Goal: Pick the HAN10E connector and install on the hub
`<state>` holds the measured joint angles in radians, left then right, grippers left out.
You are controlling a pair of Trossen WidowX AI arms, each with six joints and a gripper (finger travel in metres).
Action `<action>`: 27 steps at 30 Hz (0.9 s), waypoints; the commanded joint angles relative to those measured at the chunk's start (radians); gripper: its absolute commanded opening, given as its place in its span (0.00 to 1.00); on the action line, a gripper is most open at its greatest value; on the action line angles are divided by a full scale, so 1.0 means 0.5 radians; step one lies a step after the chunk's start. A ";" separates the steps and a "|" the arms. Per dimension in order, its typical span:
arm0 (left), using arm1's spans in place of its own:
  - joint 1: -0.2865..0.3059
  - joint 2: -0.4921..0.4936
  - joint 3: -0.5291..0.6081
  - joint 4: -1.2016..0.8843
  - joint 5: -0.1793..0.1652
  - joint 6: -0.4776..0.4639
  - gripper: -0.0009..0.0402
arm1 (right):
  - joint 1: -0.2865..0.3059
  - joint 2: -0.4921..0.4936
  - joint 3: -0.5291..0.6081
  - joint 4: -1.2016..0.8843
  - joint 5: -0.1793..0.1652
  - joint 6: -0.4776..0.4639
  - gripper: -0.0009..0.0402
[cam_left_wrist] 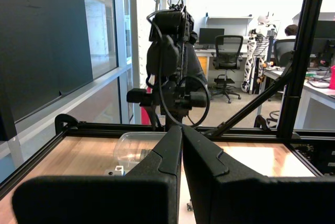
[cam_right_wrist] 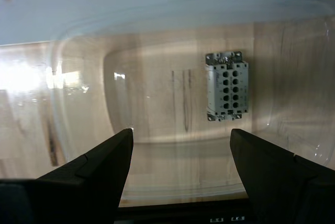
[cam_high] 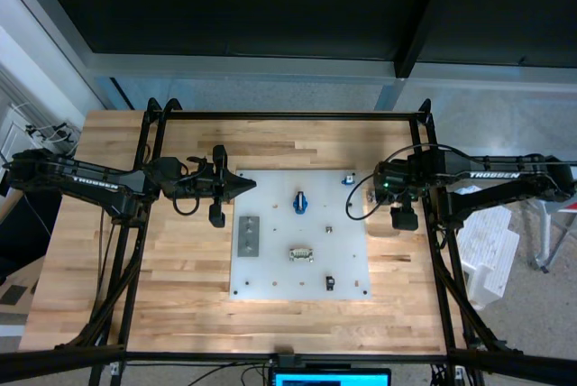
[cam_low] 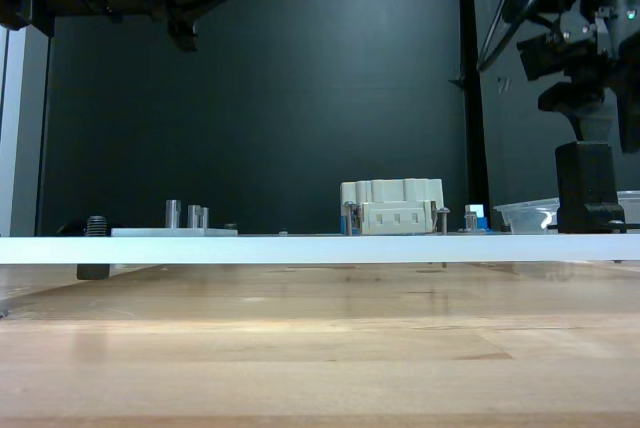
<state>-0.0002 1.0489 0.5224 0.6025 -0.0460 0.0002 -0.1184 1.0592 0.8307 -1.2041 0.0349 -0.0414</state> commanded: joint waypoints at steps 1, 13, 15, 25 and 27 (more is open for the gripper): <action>0.000 0.000 0.001 0.000 0.000 0.000 0.02 | -0.063 0.037 -0.033 0.027 -0.001 -0.007 0.65; 0.001 0.000 0.001 0.000 0.000 0.000 0.02 | -0.243 0.163 -0.051 0.090 -0.002 -0.169 0.65; 0.000 0.000 0.001 0.000 0.000 0.000 0.02 | -0.253 0.163 -0.056 0.104 -0.001 -0.205 0.65; 0.000 0.000 0.001 0.000 0.000 0.000 0.02 | -0.271 0.182 -0.110 0.258 -0.005 -0.265 0.65; 0.000 0.000 0.001 0.000 0.000 0.000 0.02 | -0.271 0.203 -0.111 0.262 -0.003 -0.265 0.65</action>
<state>-0.0002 1.0489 0.5228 0.6022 -0.0460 -0.0002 -0.2543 1.1542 0.7753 -1.0756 0.0338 -0.1741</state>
